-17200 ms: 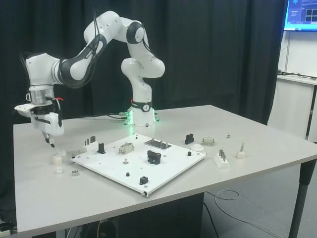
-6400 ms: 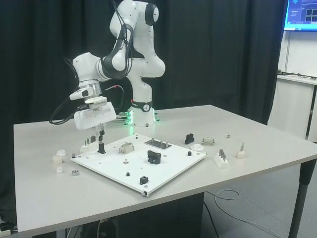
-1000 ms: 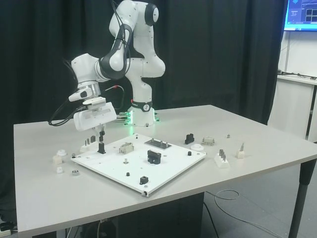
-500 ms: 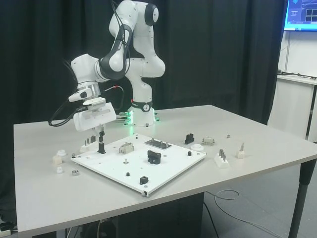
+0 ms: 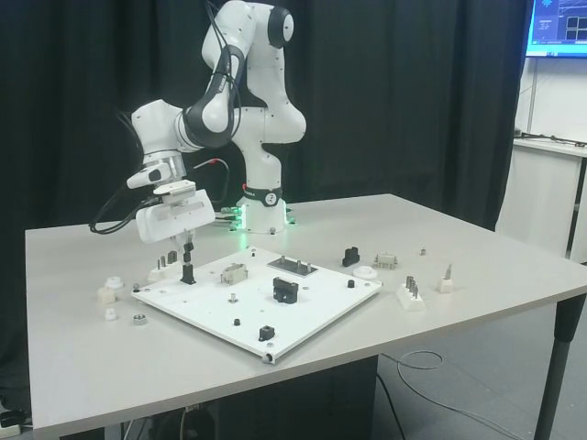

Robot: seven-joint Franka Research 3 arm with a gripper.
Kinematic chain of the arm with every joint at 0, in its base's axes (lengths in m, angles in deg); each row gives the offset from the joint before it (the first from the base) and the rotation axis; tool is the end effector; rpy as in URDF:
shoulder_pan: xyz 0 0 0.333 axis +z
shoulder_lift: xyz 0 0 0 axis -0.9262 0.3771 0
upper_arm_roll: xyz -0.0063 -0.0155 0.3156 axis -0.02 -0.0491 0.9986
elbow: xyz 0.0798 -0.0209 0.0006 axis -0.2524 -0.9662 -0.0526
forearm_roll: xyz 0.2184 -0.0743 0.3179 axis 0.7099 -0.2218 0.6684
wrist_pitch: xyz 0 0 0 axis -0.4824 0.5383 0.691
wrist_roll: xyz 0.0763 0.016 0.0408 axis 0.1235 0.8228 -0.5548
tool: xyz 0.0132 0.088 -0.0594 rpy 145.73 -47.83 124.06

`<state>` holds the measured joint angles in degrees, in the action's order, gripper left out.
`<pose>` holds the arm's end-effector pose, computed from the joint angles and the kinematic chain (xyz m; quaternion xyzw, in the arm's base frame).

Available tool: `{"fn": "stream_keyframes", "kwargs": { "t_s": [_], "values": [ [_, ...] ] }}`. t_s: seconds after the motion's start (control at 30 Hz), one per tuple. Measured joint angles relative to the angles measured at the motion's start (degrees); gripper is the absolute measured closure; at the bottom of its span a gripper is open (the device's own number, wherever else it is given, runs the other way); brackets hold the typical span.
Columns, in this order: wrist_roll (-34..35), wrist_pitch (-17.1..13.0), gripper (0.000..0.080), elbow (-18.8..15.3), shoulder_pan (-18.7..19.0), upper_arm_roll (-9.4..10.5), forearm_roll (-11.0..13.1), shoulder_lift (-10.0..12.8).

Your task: Insert USB.

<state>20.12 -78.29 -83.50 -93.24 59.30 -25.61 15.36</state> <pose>0.3438 -0.3927 0.2577 -0.9771 0.1350 -0.1292 0.1021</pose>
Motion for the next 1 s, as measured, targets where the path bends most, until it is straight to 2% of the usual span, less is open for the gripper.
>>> {"fn": "stream_keyframes", "kwargs": {
  "t_s": [1.0],
  "values": [
    [0.0, -0.25, 0.0711, 0.63, 0.5, 0.02, 0.09, 0.94]
  ]
}}
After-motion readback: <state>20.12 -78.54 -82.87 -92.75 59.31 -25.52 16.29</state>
